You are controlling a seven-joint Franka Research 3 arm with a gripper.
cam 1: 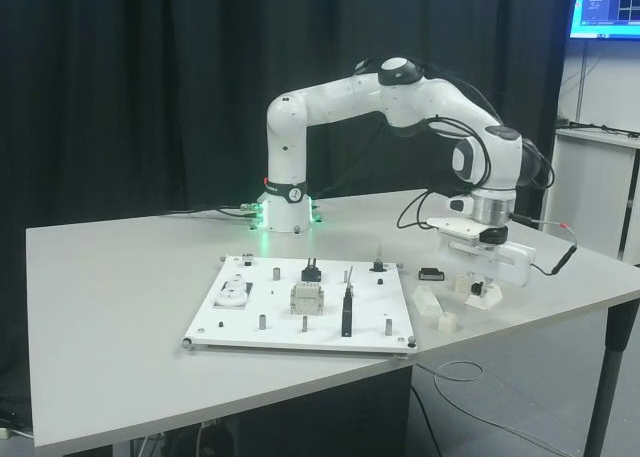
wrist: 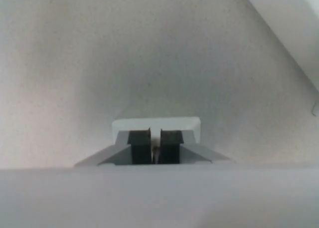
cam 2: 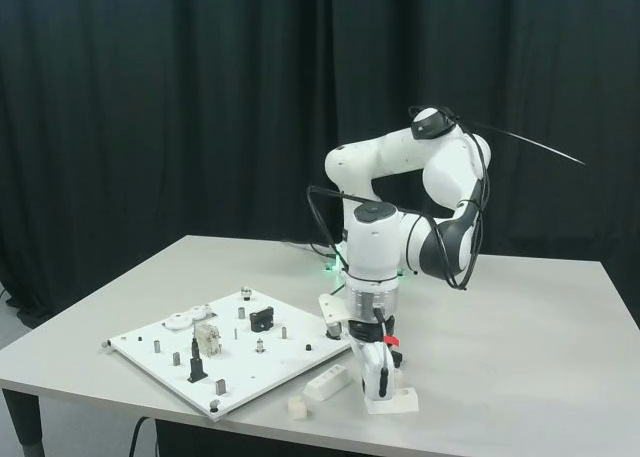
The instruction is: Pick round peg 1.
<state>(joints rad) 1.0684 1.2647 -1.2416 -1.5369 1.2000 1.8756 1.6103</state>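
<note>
My gripper (wrist: 155, 149) is down at a small white holder block (wrist: 157, 124) on the grey table. Its two black fingers (wrist: 140, 147) stand close together with a thin peg-like piece (wrist: 155, 153) pinched between them; most of that piece is hidden. In the first room view the gripper (cam 1: 480, 280) sits over the holder (cam 1: 484, 297) to the right of the board. From the second room camera the gripper (cam 2: 384, 379) reaches the holder (cam 2: 393, 403) near the table's front edge.
A white assembly board (cam 1: 245, 329) with several small parts lies left of the gripper, also seen as the board (cam 2: 250, 382). Two white blocks (cam 1: 428, 302) (cam 1: 447, 323) and a small black part (cam 1: 431, 273) lie between board and holder. A white cabinet (cam 1: 590, 177) stands at the right.
</note>
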